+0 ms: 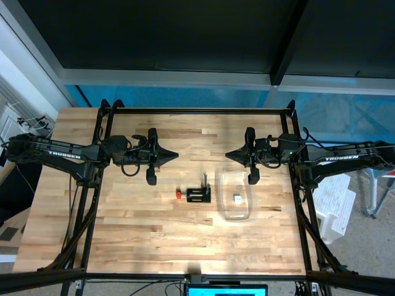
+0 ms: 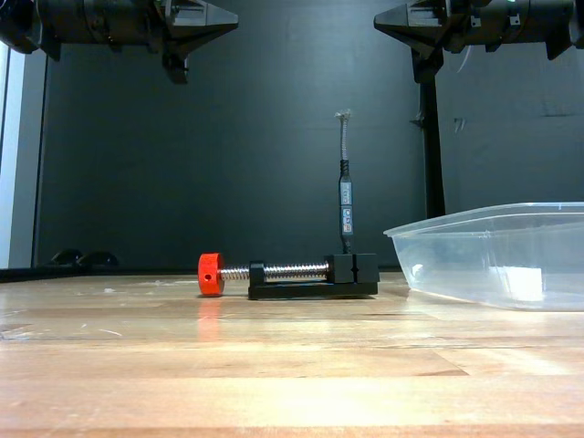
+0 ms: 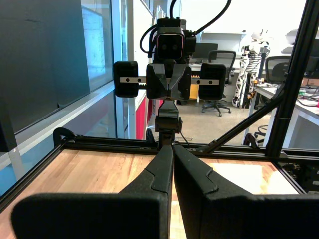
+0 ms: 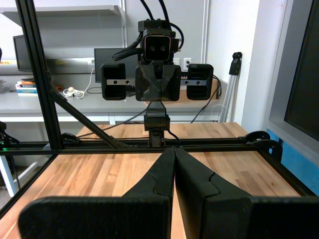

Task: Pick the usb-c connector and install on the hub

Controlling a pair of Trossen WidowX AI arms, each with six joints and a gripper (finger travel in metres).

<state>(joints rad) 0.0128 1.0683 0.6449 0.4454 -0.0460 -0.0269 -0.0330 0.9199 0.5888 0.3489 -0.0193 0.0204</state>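
i see the hub (image 1: 196, 196) lying nearer me between left gripper (image 1: 176, 154) and right gripper (image 1: 226, 155), well apart from both, their jaws pressed closed.

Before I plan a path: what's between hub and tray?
Bare wood, shown in the high view. Left claw and right claw hang shut, tips facing, beyond the hub.

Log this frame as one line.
left gripper: shut, parked high | right gripper: shut, parked high | hub: on table, untouched | clear tray: beside hub, white piece inside | usb-c connector: not made out
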